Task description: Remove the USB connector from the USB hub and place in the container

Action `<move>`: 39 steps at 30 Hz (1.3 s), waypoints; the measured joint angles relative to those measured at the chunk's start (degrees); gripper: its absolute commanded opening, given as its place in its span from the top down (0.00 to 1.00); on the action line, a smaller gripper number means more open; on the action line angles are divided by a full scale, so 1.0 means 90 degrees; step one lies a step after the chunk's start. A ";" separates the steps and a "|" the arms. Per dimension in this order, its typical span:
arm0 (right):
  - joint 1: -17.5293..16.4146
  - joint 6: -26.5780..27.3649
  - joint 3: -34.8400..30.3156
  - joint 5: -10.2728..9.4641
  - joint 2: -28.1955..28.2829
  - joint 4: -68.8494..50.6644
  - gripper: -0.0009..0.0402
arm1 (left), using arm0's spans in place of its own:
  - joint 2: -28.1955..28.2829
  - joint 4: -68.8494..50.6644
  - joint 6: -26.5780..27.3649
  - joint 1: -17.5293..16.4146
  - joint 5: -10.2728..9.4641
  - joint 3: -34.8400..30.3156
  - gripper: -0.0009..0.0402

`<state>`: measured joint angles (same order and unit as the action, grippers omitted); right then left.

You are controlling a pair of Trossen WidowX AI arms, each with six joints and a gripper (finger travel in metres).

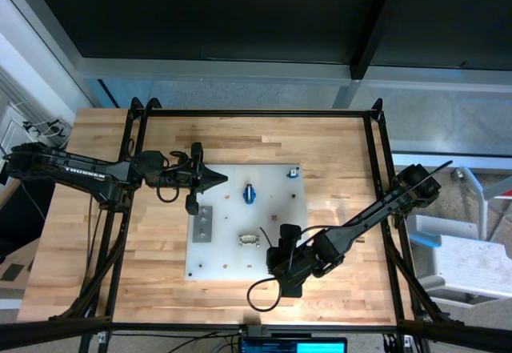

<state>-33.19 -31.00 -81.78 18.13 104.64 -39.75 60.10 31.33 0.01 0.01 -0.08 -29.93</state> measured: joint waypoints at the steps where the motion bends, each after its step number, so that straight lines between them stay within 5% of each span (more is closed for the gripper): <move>1: 0.0005 0.0000 0.0002 -0.0002 0.0000 -0.0002 0.48 | 0.0000 0.0000 0.0000 0.0000 0.0002 -0.0002 0.98; 11: 0.0036 0.0019 0.0002 -0.0019 -0.0002 -0.0002 0.64 | 0.0000 0.0002 -0.0002 0.0000 0.0000 0.0000 0.98; 22: 0.0041 0.0058 0.0002 -0.0073 -0.0002 0.0039 0.99 | 0.0000 0.0002 -0.0002 0.0000 0.0002 -0.0002 0.98; 39: 0.0046 0.0131 -0.0002 -0.0029 -0.0010 -0.0010 0.98 | 0.0000 0.0002 -0.0002 0.0000 0.0002 -0.0002 0.98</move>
